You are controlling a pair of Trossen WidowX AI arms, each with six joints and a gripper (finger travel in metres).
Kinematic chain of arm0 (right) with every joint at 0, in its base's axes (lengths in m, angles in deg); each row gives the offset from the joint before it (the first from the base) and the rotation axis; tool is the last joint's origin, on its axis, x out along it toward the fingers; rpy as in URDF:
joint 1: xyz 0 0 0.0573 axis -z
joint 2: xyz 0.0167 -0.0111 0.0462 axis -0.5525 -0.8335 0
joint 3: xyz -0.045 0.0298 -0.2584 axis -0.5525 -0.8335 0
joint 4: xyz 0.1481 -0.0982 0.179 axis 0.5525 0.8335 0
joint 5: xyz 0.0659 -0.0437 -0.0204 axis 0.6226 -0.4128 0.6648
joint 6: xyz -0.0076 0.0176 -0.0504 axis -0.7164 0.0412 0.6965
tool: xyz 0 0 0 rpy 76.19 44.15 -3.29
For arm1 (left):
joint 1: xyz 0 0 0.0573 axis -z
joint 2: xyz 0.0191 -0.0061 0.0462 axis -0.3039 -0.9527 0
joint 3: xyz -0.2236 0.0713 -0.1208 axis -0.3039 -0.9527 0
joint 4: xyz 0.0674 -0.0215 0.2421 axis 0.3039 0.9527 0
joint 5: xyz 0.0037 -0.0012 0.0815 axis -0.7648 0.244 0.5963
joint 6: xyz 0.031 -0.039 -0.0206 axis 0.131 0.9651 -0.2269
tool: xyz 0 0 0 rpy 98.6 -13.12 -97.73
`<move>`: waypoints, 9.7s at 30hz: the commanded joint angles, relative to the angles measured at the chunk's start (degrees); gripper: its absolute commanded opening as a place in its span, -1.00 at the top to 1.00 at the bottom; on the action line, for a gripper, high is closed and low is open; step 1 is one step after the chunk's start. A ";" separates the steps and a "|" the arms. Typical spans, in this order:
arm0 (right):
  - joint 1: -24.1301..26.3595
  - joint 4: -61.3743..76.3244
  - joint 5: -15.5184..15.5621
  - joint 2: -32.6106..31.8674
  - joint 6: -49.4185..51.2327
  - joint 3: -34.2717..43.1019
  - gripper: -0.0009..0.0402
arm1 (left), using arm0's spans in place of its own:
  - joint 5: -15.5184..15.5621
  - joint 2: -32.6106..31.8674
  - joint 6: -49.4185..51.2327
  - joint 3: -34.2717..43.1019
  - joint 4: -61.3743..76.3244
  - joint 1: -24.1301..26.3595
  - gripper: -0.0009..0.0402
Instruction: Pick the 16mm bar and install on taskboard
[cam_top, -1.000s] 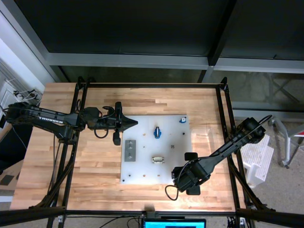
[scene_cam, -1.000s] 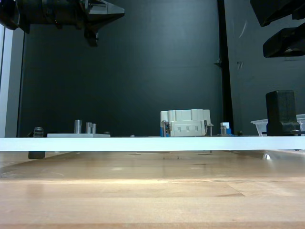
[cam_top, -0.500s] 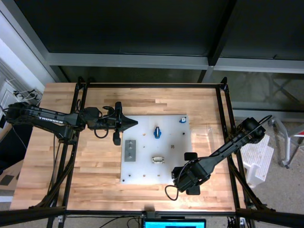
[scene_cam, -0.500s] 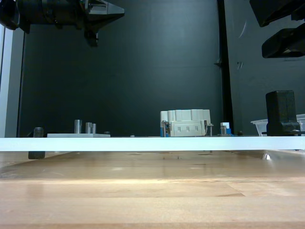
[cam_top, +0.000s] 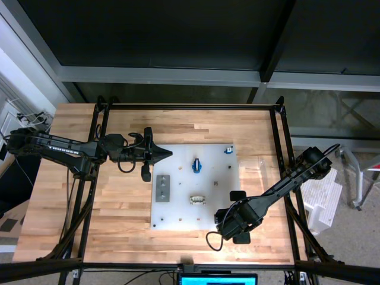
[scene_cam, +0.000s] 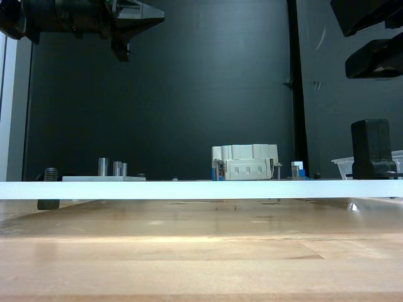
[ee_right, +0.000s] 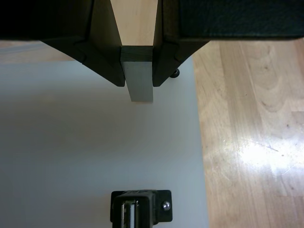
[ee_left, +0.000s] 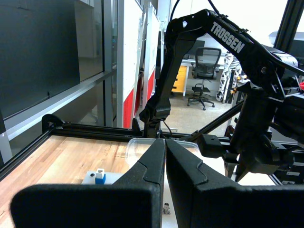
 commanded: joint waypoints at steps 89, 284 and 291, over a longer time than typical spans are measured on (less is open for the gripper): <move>0.09 -5.75 -0.02 0.46 2.69 -4.15 0.14 | 0.00 -0.02 -0.02 0.02 -0.02 -0.02 0.95; 37.24 -87.06 0.90 47.28 31.54 -45.18 0.96 | 0.00 -0.02 -0.02 0.02 0.35 -0.02 0.95; 37.22 -87.06 0.90 47.28 31.54 -45.18 0.96 | 0.00 -0.02 -0.02 0.02 0.35 0.00 0.95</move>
